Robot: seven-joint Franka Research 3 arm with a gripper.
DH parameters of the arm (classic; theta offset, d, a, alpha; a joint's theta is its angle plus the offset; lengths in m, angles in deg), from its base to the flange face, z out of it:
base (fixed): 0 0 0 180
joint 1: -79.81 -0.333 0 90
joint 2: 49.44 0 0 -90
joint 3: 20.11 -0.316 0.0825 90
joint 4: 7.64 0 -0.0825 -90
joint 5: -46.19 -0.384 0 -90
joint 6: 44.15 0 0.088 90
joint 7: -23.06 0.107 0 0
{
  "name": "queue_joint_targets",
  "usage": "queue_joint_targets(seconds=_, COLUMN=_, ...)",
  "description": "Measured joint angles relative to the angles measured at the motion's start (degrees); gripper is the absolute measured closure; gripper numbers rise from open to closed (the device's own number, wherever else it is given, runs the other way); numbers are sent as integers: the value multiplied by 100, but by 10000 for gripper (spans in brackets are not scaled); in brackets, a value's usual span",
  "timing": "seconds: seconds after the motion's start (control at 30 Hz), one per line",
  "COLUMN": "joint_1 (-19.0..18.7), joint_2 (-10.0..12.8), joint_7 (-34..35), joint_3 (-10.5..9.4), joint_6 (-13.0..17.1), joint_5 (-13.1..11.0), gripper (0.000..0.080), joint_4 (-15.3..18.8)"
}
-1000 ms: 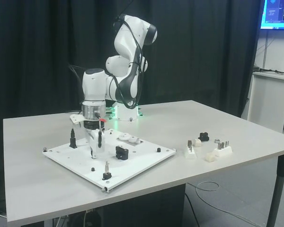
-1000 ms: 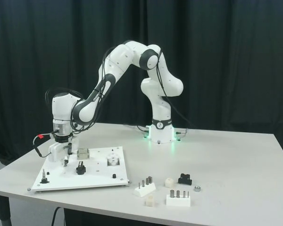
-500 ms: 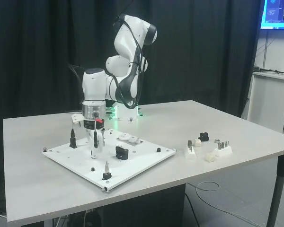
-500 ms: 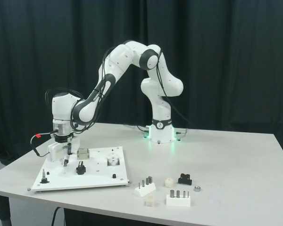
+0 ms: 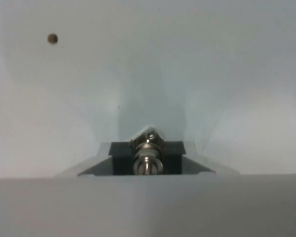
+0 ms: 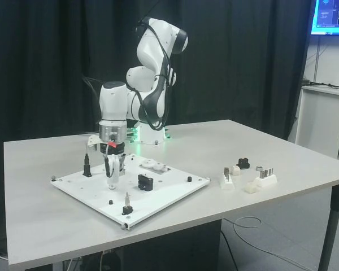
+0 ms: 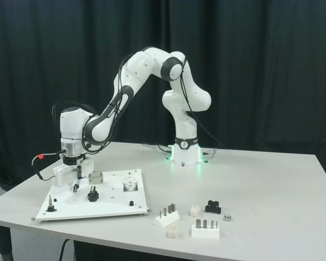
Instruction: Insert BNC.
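On the left half of the grey table [image 6: 39, 220], a white square board [image 6: 164, 189] is lying flat with several small parts on it. Farthest left on the board, a thin upright pin on a black foot [image 6: 87, 168] is standing near the far edge. Just right of it, the gripper [image 6: 112, 172] is hanging straight down over the board from the white arm [image 6: 158, 45]; whether the pincer is released or clenched cannot be told from any view.

Directly beneath the wrist, the metal BNC connector [image 5: 148, 157] is sitting upright in a black square mount [image 5: 172, 150] on the board, with a small dark hole [image 5: 52, 38] showing in the white surface well apart from it.

Moving right, a second pin on a black foot [image 6: 126, 208] is standing near the board's near corner, a black block [image 6: 144, 182] is resting near the middle, white round pieces [image 6: 152, 164] are lying beyond it, and a small black stud [image 6: 188, 179] is sitting close to the right corner.

Behind the board, the arm's base is glowing with a green light [image 6: 137, 131] in front of a black curtain [image 6: 243, 68].

Farther right, off the board, white holders with grey pegs [image 6: 227, 180] are standing near the table's near edge, with a small black part [image 6: 243, 163] just behind them. At the far upper right, a screen [image 6: 330, 17] is showing content too small to read.
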Motion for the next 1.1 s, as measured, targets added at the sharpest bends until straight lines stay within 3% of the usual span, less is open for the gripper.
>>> queue_joint_targets(seconds=0.57, joint_1=-4, joint_2=-36, joint_7=-410, joint_3=36, joint_6=-22, joint_5=24, gripper=682, joint_4=0)
queue_joint_targets(seconds=0.6, joint_1=-4, joint_2=-42, joint_7=-424, joint_3=43, joint_6=-25, joint_5=24, gripper=516, joint_4=1)
queue_joint_targets(seconds=0.77, joint_1=-3, joint_2=-72, joint_7=-485, joint_3=64, joint_6=-77, joint_5=24, gripper=516, joint_4=5)
queue_joint_targets(seconds=0.8, joint_1=-3, joint_2=-78, joint_7=-503, joint_3=66, joint_6=-88, joint_5=24, gripper=216, joint_4=5)
queue_joint_targets(seconds=0.93, joint_1=-3, joint_2=-109, joint_7=-570, joint_3=69, joint_6=-125, joint_5=24, gripper=216, joint_4=5)
queue_joint_targets(seconds=0.97, joint_1=-3, joint_2=-119, joint_7=-582, joint_3=69, joint_6=-138, joint_5=24, gripper=41, joint_4=5)
queue_joint_targets(seconds=1.1, joint_1=-3, joint_2=-158, joint_7=-623, joint_3=70, joint_6=-196, joint_5=24, gripper=41, joint_4=5)
